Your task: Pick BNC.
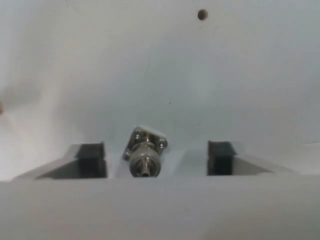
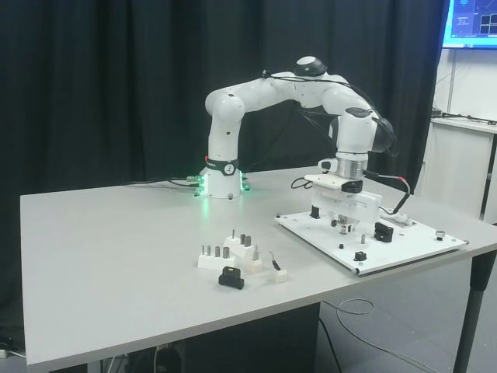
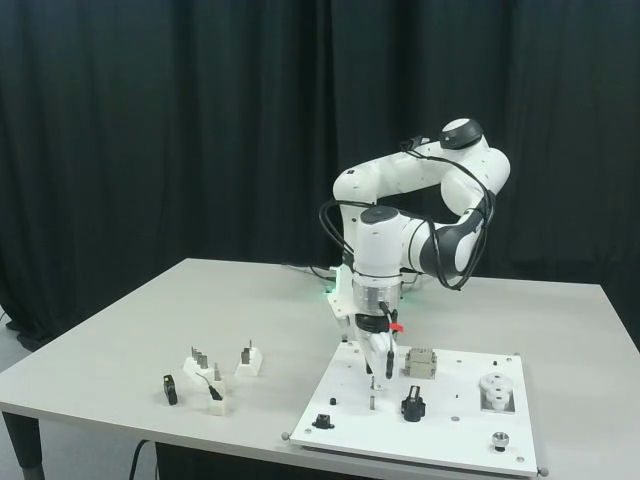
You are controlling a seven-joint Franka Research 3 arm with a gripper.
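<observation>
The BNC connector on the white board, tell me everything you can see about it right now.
The BNC connector looks like bare metal: a small square flange with screws at its corners and a round barrel rising from it, ending in a narrower tip. It stands upright, mounted on the white board that lies on the grey table. In the wrist view it sits between the two black fingertips of the gripper, which is open; neither fingertip touches it. In the room views the arm hides most of it.

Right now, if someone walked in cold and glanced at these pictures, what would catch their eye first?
Probably the white arm, arched over from its base and reaching down onto the white board at the table's front edge. In the wrist view, the small metal BNC connector stands on that board between the two black fingertips, open on either side of it. Left of the board stand small white part holders.
</observation>
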